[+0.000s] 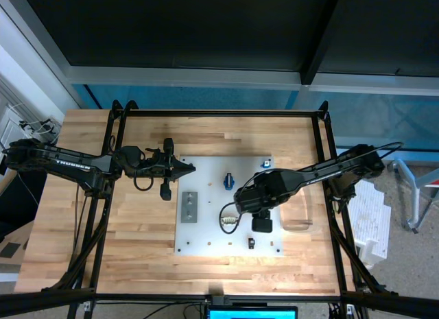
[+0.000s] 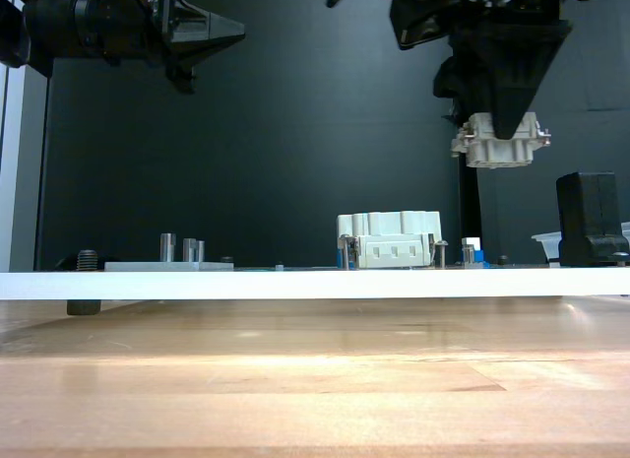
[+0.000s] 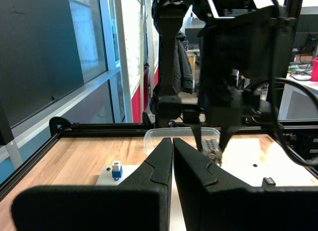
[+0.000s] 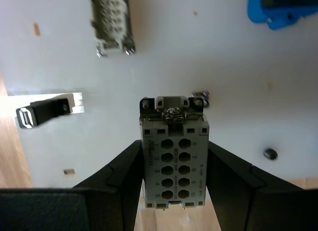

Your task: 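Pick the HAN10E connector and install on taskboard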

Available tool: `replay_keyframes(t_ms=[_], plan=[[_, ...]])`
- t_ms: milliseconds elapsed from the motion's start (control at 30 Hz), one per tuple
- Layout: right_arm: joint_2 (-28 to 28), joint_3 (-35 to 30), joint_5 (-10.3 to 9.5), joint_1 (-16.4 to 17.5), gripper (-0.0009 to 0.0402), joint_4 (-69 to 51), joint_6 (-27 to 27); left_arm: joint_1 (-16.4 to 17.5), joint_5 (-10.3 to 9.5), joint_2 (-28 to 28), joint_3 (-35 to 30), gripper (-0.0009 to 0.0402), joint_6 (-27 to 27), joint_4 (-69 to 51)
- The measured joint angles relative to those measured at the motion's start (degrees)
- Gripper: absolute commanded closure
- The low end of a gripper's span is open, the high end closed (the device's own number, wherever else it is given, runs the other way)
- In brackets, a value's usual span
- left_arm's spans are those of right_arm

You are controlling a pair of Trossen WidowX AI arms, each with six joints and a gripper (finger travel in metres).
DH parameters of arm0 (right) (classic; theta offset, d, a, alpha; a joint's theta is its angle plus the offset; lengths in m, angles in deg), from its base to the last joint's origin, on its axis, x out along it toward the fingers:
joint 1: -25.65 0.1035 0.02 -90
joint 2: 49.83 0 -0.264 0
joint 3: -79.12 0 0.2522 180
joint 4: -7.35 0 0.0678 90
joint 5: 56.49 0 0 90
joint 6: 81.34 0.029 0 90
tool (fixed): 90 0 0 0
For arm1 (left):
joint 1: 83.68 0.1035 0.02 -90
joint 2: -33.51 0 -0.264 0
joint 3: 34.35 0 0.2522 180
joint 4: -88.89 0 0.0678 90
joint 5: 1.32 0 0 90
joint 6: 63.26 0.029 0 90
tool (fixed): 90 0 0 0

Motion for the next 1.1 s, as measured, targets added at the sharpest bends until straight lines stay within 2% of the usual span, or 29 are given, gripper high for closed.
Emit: replay_keyframes(t_ms=[600, 1100], plan=[[13.6, -14.4, -0.15, 0.8, 0.0368, -0.4, -0.4, 0.0, 0.0, 0.0, 0.0, 0.0392, 0.0, 0.0], [20.4, -22.6, -0.13, 0.7, 0.0368, -1.6, -2.0, 0.0, 0.0, 0.0, 0.0, 0.0392, 0.0, 0.0]])
